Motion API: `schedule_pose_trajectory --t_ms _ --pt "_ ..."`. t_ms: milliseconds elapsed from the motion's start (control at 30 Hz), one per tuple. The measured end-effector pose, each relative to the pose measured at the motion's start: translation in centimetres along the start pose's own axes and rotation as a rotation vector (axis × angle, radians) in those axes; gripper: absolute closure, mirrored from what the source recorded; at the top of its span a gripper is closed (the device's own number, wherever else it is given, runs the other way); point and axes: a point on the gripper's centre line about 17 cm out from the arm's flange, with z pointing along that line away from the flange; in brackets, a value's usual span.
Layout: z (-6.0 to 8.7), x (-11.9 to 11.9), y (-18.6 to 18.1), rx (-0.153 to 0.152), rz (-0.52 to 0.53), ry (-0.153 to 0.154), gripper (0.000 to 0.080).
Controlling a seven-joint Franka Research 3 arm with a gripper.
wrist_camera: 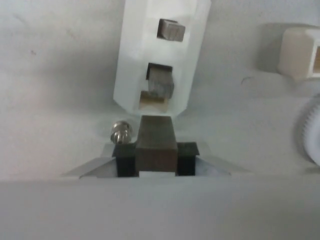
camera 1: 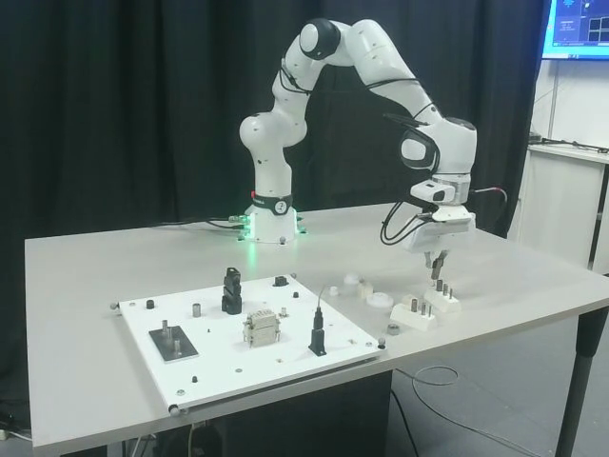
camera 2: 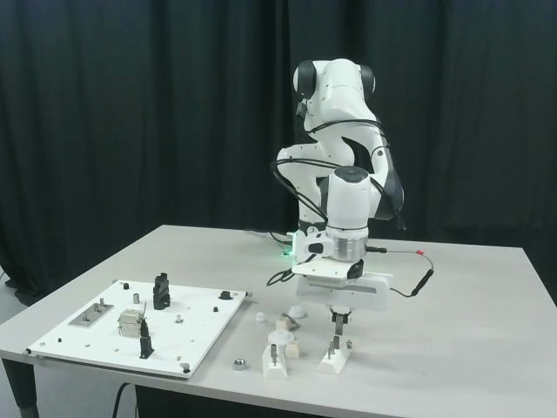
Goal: Insert square peg 4.
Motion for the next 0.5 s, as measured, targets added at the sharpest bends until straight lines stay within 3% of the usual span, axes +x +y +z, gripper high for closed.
schedule_pose_trajectory --t_ms 500 --pt "-1.3 -0.4 -0.1 0.004 -0.003 -0.007 0.0649"
